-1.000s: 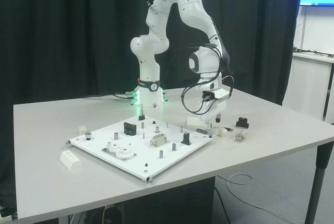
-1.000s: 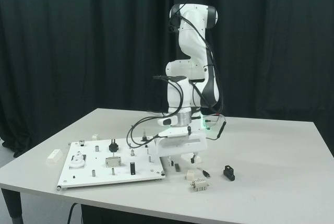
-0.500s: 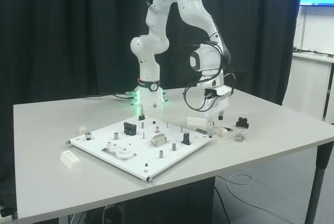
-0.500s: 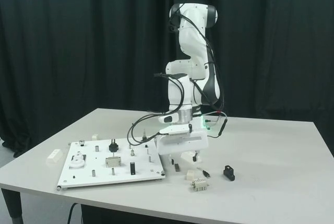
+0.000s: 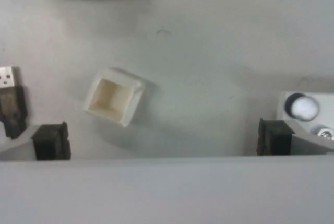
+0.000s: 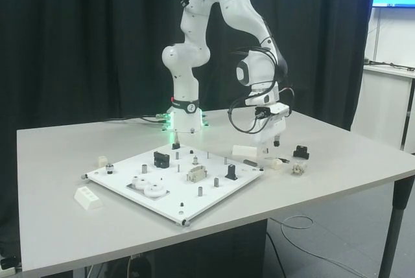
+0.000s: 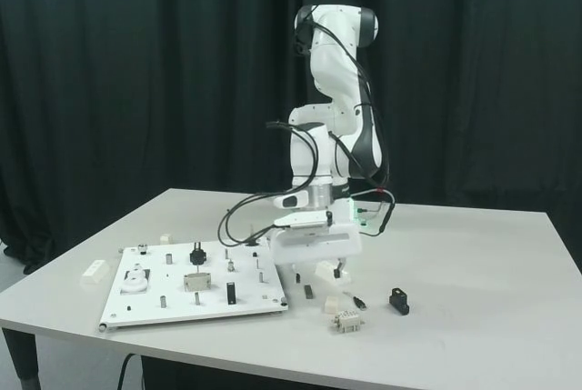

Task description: Remove square peg 3.

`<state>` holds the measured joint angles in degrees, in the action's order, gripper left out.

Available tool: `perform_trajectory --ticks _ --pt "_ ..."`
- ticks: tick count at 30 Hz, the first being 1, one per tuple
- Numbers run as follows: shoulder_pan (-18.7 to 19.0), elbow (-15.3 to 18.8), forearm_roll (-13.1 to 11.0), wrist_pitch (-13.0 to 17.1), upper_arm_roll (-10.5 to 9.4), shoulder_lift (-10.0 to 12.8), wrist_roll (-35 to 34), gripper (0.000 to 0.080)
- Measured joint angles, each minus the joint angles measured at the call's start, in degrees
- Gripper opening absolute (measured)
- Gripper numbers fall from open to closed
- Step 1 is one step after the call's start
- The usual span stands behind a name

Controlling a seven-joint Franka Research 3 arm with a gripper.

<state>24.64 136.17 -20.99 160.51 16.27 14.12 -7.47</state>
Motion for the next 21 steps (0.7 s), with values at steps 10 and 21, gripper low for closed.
perform_trajectory --ticks 10,21 --pt "-0.18 -2.03 0.18 0.00 2.61 -0.01 0.01 0.0800" --pt "-0.66 -5.21 2.10 -1.77 8.50 0.07 0.39 0.0800"
